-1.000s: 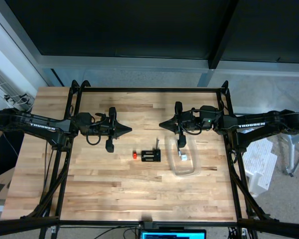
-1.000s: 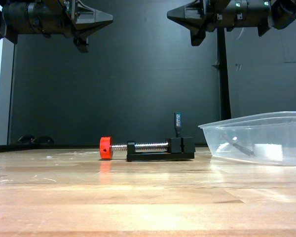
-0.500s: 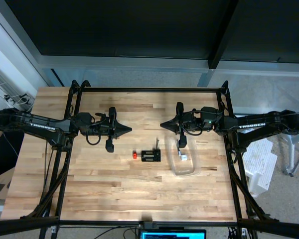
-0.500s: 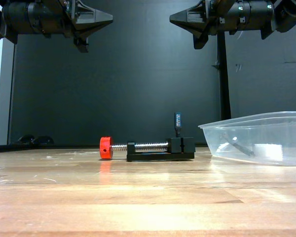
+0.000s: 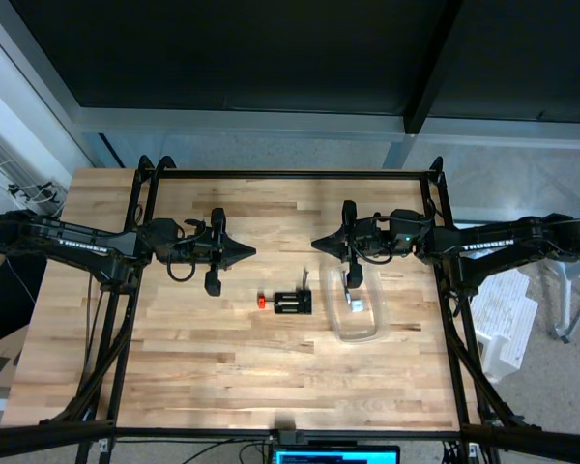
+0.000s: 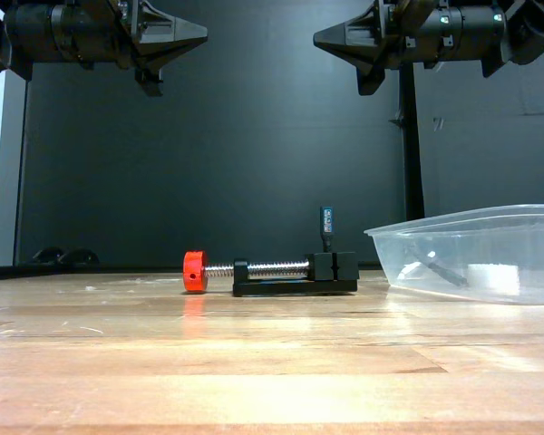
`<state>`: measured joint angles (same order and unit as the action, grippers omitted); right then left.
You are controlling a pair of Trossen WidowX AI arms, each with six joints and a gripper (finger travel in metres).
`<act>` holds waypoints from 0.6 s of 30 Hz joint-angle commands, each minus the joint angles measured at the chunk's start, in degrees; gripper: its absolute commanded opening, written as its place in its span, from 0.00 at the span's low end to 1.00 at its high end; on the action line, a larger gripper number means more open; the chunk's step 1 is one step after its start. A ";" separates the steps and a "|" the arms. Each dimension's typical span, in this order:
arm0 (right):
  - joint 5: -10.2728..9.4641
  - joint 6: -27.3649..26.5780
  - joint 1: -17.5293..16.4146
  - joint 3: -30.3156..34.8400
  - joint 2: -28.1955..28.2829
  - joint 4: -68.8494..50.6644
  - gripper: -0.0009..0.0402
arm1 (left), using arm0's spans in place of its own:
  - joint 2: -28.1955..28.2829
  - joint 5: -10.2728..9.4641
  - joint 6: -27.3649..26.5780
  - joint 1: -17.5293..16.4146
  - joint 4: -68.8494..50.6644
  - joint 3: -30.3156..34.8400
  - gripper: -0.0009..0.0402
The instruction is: Remove the USB-C connector from taskboard and place in the container
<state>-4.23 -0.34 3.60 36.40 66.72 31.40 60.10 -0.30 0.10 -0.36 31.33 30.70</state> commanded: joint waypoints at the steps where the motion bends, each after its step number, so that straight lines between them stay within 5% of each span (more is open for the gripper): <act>1: 0.09 -0.09 -0.11 -0.26 0.00 0.57 0.02 | 0.00 0.02 0.02 0.00 0.02 0.00 0.02; 18: 0.07 -0.11 -0.35 0.09 0.00 0.57 0.02 | 0.02 0.02 0.02 0.00 0.02 0.00 0.02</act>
<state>-4.19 -0.56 3.27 36.34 66.70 31.99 60.10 -0.27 0.10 -0.36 31.33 30.70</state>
